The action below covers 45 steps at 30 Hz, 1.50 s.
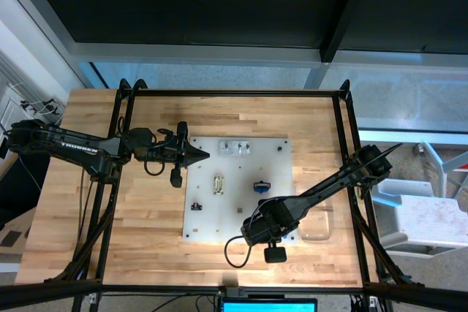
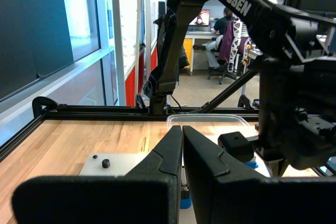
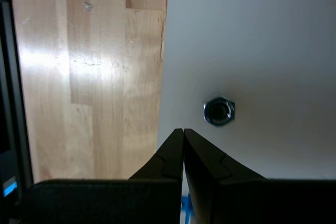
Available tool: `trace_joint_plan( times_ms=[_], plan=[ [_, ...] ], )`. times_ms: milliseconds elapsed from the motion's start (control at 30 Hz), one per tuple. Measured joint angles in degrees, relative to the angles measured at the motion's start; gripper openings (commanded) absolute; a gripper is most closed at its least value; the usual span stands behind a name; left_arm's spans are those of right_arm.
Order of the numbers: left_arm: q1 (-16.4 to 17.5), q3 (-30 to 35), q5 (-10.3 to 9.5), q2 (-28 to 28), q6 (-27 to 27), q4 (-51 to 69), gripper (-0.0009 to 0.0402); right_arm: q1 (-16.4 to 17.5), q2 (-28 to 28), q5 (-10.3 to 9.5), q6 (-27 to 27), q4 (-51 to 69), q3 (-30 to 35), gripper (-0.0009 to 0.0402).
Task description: Unfasten the M12 fastener and place in the container
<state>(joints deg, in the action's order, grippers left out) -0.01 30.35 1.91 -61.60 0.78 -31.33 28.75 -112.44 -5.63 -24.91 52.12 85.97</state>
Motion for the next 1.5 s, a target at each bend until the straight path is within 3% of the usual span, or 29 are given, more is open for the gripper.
trace_joint_plan(
  times_ms=[333, 567, 633, 767, 833, 1000, 1067, 1133, 1267, 1300, 1367, 1500],
  plan=[
    [0.0, 0.0, 0.00, 0.0, 0.0, 0.0, 0.0000, 0.0, 0.0, 0.13, 0.7, -4.0, -3.8, 0.0000],
    [0.0, 0.0, 0.00, 0.0, 0.0, 0.0, 0.0000, -0.1, 0.0, 1.95, 1.3, -3.7, -3.8, 0.0000],
    [0.0, 0.0, -0.02, 0.0, 0.0, 0.0, 0.0000, -0.1, 0.2, 5.35, 1.2, -2.4, -3.8, 0.0000],
    [0.0, 0.0, 0.00, 0.0, 0.0, 0.0, 0.0000, -0.1, 1.3, 17.20, -1.8, 1.5, -3.4, 0.0000],
    [0.0, 0.0, 0.00, 0.0, 0.0, 0.0, 0.0000, -0.3, 1.9, 18.60, -2.4, 2.5, -3.3, 0.0000],
    [0.0, 0.0, 0.00, 0.0, 0.0, 0.0, 0.0000, 0.0, 2.5, 17.59, -3.3, 3.1, -3.2, 0.0000],
    [0.0, 0.0, -0.02, 0.0, 0.0, 0.0, 0.0000, -0.1, 3.0, 16.24, -3.3, 3.2, -3.2, 0.0000],
    [0.0, 0.0, 0.00, 0.0, 0.0, 0.0, 0.0000, -0.2, 3.5, 12.74, -3.4, 3.0, -3.2, 0.0000],
    [0.0, 0.0, 0.00, 0.0, 0.0, 0.0, 0.0000, 0.0, 4.2, 2.86, -4.7, 0.7, -2.4, 0.0000],
    [0.0, 0.0, 0.00, 0.0, 0.0, 0.0, 0.0000, 0.1, 4.3, 1.31, -5.3, -0.1, -2.2, 0.0000],
    [0.0, 0.0, 0.00, 0.0, 0.0, 0.0, 0.0000, 0.2, 4.3, 0.35, -6.8, -1.3, -2.2, 0.0000],
    [0.0, 0.0, -0.02, 0.0, 0.0, 0.0, 0.0000, 0.2, 3.3, 0.50, -7.7, -3.0, -2.7, 0.0000]
  ],
)
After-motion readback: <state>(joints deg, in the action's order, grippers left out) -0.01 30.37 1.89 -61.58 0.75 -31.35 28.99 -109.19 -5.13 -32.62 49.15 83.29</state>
